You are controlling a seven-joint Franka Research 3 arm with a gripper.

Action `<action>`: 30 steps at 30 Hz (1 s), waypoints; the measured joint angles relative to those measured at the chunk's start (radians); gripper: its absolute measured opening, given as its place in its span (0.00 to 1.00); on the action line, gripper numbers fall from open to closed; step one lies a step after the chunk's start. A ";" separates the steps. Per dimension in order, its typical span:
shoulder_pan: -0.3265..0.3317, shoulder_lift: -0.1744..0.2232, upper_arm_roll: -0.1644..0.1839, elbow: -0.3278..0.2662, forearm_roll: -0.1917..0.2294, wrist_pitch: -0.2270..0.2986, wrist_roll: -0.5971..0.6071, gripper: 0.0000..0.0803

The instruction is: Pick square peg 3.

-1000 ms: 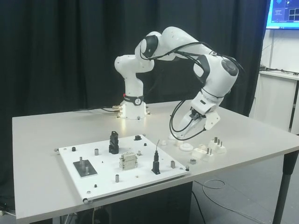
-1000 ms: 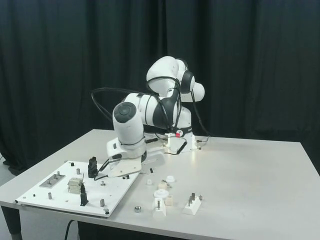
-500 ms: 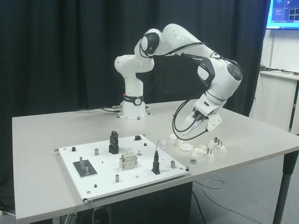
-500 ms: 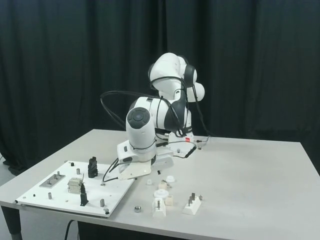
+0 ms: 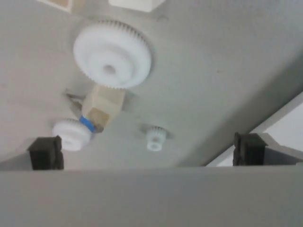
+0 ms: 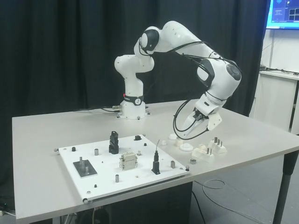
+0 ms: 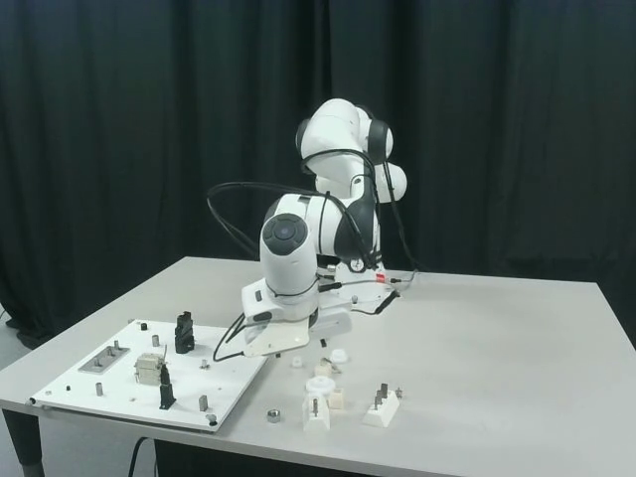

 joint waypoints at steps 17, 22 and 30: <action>0.026 -0.091 0.036 -0.137 0.000 0.100 0.060 1.00; 0.052 -0.118 0.036 -0.187 0.000 0.146 0.079 1.00; 0.099 -0.159 0.037 -0.261 0.000 0.205 0.180 1.00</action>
